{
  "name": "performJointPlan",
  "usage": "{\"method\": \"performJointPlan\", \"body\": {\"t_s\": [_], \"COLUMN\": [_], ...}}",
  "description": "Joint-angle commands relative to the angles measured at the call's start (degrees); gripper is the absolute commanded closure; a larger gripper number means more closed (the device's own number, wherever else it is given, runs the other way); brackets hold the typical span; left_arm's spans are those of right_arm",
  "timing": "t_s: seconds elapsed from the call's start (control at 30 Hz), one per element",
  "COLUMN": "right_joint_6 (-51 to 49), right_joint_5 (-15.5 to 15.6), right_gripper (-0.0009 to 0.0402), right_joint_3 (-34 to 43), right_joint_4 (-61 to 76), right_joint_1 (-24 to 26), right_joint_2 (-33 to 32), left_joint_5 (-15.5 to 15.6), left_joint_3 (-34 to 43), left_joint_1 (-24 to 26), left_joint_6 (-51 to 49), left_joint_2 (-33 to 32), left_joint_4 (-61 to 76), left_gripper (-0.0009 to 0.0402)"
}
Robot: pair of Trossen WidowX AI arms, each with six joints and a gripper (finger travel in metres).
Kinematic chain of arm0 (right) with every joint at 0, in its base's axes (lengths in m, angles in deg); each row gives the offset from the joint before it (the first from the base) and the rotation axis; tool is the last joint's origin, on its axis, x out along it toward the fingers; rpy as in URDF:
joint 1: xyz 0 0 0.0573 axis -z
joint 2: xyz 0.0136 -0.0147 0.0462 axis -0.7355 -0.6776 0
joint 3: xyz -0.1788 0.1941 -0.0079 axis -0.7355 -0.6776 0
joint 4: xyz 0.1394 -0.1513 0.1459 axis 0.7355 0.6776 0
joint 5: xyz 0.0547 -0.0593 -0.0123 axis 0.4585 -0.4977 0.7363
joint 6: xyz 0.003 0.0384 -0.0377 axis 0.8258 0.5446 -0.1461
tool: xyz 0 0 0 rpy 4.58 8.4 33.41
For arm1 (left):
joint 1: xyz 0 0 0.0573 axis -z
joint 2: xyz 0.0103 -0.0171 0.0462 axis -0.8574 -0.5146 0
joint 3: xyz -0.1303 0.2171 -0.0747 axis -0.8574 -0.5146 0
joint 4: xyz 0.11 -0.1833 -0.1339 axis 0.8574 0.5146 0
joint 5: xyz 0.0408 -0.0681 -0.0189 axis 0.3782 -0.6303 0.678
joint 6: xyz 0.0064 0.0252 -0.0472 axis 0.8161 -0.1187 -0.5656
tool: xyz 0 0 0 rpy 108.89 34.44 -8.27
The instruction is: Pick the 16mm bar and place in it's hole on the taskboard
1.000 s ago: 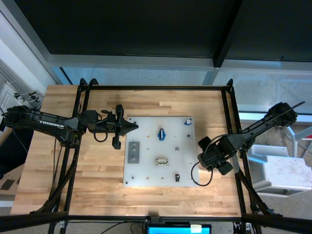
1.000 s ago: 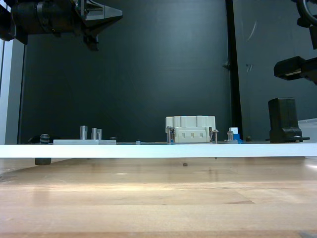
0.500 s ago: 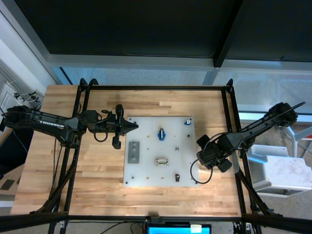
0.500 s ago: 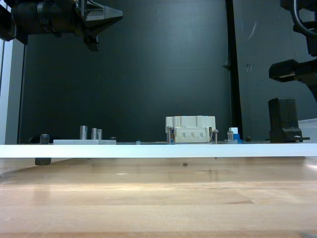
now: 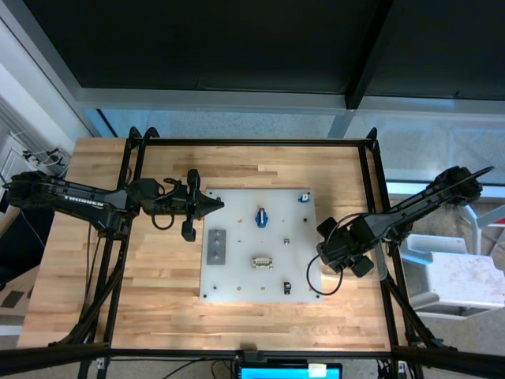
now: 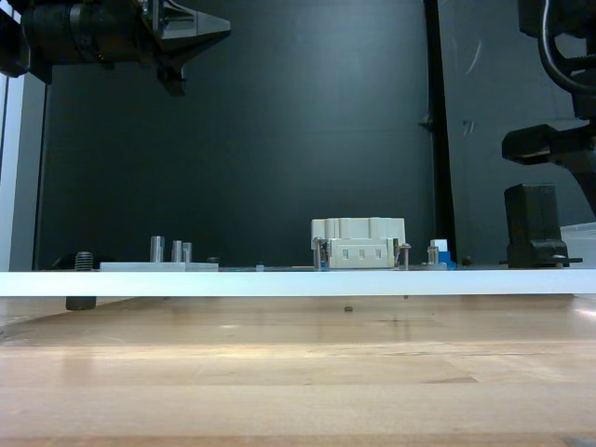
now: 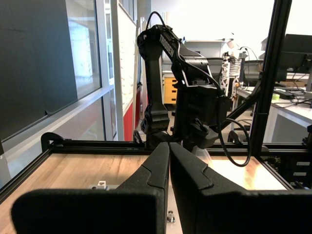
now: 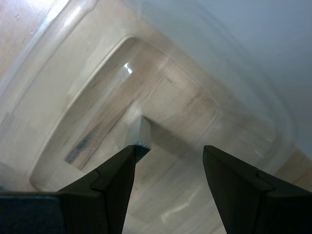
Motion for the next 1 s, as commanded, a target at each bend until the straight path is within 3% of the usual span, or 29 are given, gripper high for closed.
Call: {"method": "performJointPlan", "body": {"t_s": [0.03, 1.0], "right_joint_6": [-0.1, -0.1], "right_joint_5": [0.0, -0.2], "right_gripper": [0.0201, 0.0201], "right_joint_3": [-0.8, -2.2], "right_joint_4": [-1.0, -3.1], "right_joint_1": [0.0, 0.3], "right_joint_2": [0.0, 0.0], "left_joint_5": [0.0, 0.0], "left_joint_3": [0.0, 0.0], "left_joint_1": [0.0, 0.0], "left_joint_6": [0.0, 0.0], "left_joint_2": [0.0, 0.0], "left_joint_4": [0.0, 0.0], "left_gripper": [0.0393, 0.0393]}}
